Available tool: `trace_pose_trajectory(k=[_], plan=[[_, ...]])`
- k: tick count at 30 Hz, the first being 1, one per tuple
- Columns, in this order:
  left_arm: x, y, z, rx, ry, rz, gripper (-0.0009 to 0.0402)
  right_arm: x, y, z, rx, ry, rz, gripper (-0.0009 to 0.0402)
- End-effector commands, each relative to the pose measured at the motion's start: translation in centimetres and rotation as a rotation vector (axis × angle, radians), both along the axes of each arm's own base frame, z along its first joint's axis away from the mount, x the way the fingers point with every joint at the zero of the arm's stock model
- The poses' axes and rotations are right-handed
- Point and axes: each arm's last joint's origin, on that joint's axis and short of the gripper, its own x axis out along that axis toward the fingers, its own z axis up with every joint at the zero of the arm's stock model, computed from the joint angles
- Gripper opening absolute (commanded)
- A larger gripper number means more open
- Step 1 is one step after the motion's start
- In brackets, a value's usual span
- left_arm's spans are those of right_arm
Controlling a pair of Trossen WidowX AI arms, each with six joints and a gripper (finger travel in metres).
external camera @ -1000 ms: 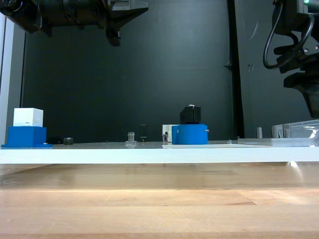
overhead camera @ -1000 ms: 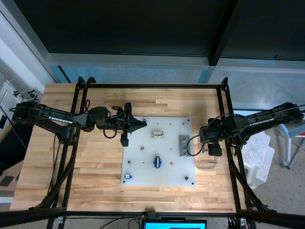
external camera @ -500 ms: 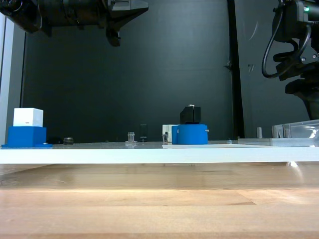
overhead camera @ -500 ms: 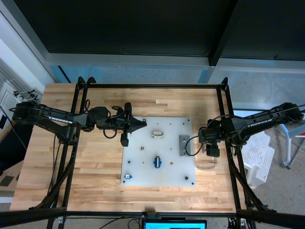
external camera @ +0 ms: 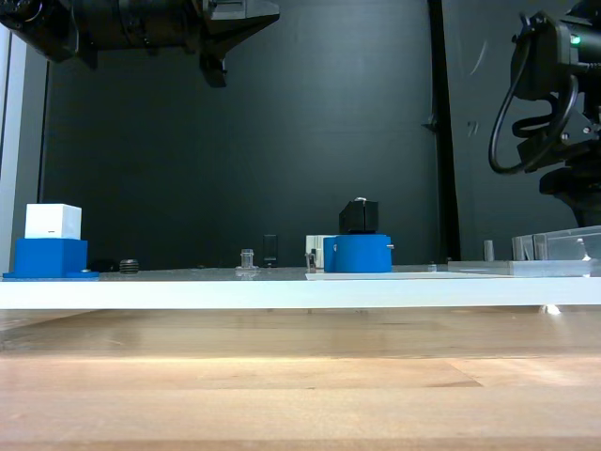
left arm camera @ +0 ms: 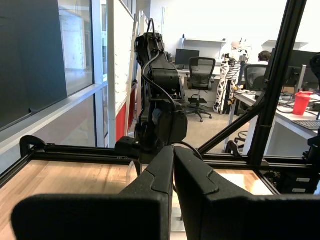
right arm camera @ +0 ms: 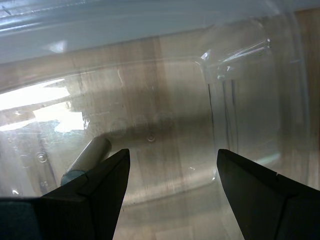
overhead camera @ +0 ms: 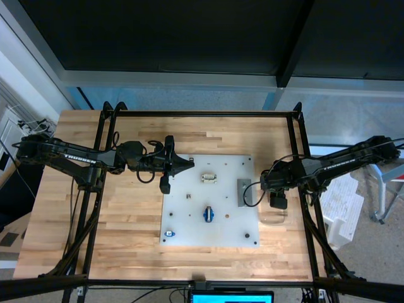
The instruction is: Pick the 16mm cylinder and install on the taskboard
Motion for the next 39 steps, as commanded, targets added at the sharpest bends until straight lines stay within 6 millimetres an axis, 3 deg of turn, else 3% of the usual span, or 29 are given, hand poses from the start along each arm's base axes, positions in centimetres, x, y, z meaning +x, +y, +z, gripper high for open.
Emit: trace_pose_trajectory(k=[1, 39], plan=[[0.01, 0.01, 0.01, 0.0, -0.001, 0.0, 0.0, 0.22, 0.04, -0.16, -0.002, 0.001, 0.001, 0.0241], [0.01, 0.0, 0.01, 0.0, 0.0, 0.0, 0.0, 0.48, 0.11, -0.78, 0.006, 0.011, 0.002, 0.008]])
